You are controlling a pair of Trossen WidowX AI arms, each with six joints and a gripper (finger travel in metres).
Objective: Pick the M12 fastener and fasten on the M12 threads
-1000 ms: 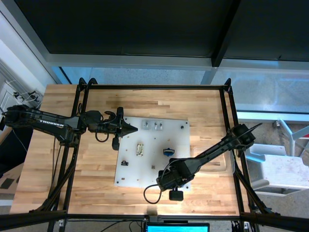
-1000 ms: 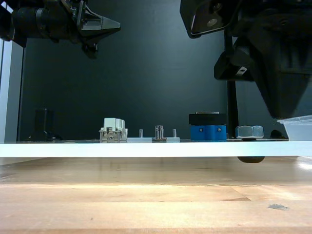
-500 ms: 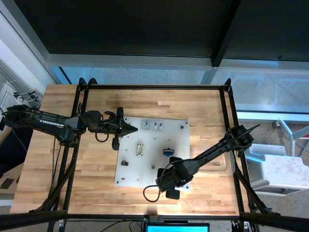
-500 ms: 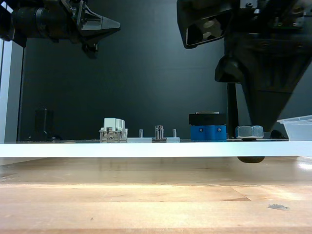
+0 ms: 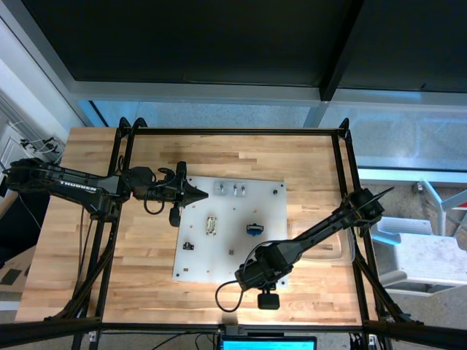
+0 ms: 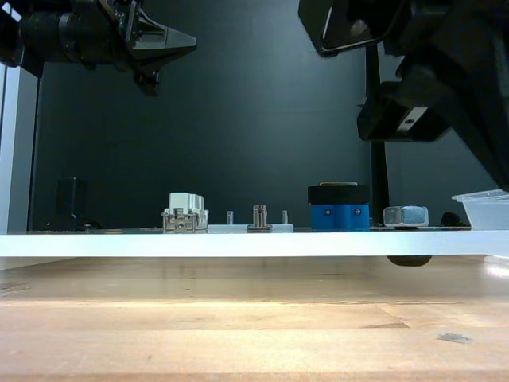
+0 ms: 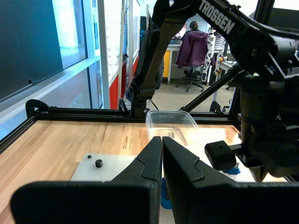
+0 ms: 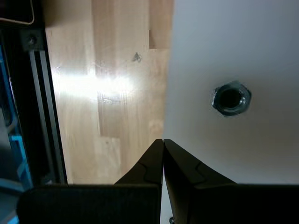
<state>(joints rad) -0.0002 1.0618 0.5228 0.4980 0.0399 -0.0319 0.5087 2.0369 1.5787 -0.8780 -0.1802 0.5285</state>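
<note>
Since the right tool [image 8: 163, 141] is the one doing stuff here: its two fingers are pressed together with nothing pinched between them. Its own camera has the tips hanging over the line where the white board [image 5: 219, 251] meets the wooden worktop [image 5: 139, 292]. From above, that arm stretches in from the right of the frame and ends over the board's lower right corner, a bit below the middle of the picture. The nut [image 8: 231, 98] isn't in any grip. It's a small silver hex sitting on the board, off to one side of those tips and clearly apart from them. The low cam shows it right of centre, down on the board between the blue block [image 6: 339, 216] and the clear tray [image 6: 485, 207], with no ribs showing under it. Honestly can't tell if it's on its stud, and from above the arm covers that corner. The left tool [image 7: 162, 139] is squeezed together too, empty, hanging high over the board's upper left edge, well apart from everything.
</note>
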